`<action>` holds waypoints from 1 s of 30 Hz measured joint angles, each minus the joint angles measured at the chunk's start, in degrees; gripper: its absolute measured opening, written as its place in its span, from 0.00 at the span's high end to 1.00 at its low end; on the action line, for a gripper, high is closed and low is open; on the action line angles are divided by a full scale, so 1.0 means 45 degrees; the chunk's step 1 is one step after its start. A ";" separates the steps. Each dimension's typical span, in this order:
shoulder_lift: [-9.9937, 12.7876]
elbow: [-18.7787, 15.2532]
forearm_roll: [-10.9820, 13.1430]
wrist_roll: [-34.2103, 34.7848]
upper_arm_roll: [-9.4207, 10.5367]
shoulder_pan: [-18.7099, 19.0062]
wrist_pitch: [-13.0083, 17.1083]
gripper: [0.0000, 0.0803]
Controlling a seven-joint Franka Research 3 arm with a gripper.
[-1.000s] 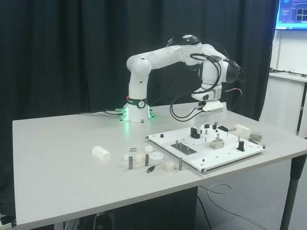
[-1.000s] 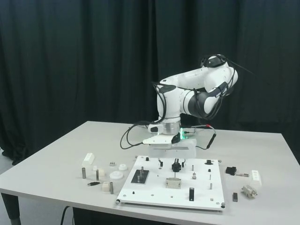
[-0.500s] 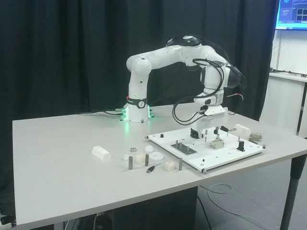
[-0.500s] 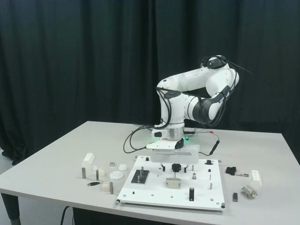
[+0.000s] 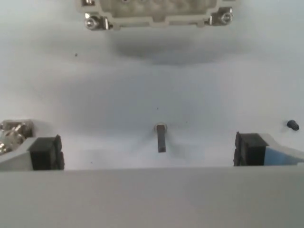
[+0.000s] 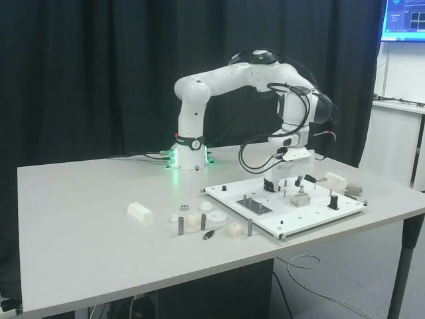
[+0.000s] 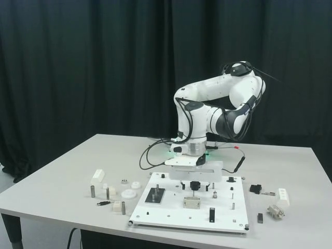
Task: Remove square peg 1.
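As the tool (image 5: 147,151) stands now: released, the black fingertips (image 5: 45,153) wide apart and grasping nothing.
Square peg 1 (image 5: 161,137): I judge it is the thin grey peg standing upright in the white board (image 5: 95,95), between the two fingertips and touching neither.
Why so: the spread lets the tool sink around the peg before it clenches and pulls straight up.
Connector (image 5: 152,14): it sits on the board just beyond the tool, apart from the peg.
Wrist view: only here the peg and both gaps show.
Room views: the tool (image 6: 287,181) hangs low over the board (image 7: 171,212) on the desk (image 6: 80,219); the peg is too small to tell there.
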 joint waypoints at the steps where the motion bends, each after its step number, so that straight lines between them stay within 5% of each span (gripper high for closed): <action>1: 0.0000 -0.0040 0.0000 0.0000 0.0010 0.0030 0.0043 0.00; 30: -0.0032 -0.0318 0.0077 0.0279 0.0437 0.0266 0.0736 0.00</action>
